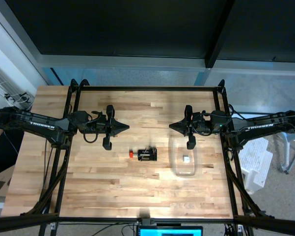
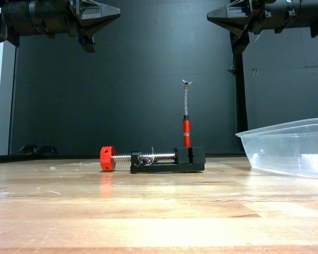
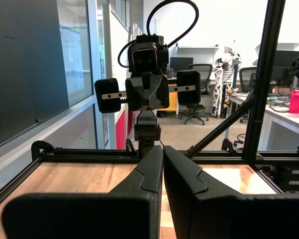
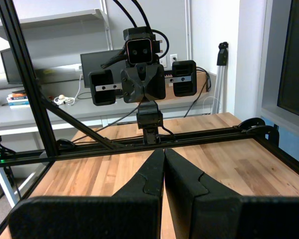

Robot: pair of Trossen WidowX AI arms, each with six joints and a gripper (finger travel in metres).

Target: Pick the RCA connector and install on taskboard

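Observation:
The taskboard (image 1: pixel 148 155) is a small black block lying mid-table, with a red knob (image 1: pixel 131 154) at its left end. In the low view the taskboard (image 2: pixel 169 160) shows a silvery threaded rod and an upright red post topped by a spring (image 2: pixel 186 114). I cannot make out the RCA connector in any view. My left gripper (image 1: pixel 127 127) hovers high, behind and left of the block, shut and empty (image 3: pixel 162 148). My right gripper (image 1: pixel 170 126) hovers behind and right of it, also shut and empty (image 4: pixel 164 150). The two tips face each other.
A clear plastic tray (image 1: pixel 177 169) sits right of the taskboard, below the right gripper, with a small white cube (image 1: pixel 186 159) inside. The tray's wall (image 2: pixel 285 145) shows in the low view. Black frame rails (image 1: pixel 147 89) border the table.

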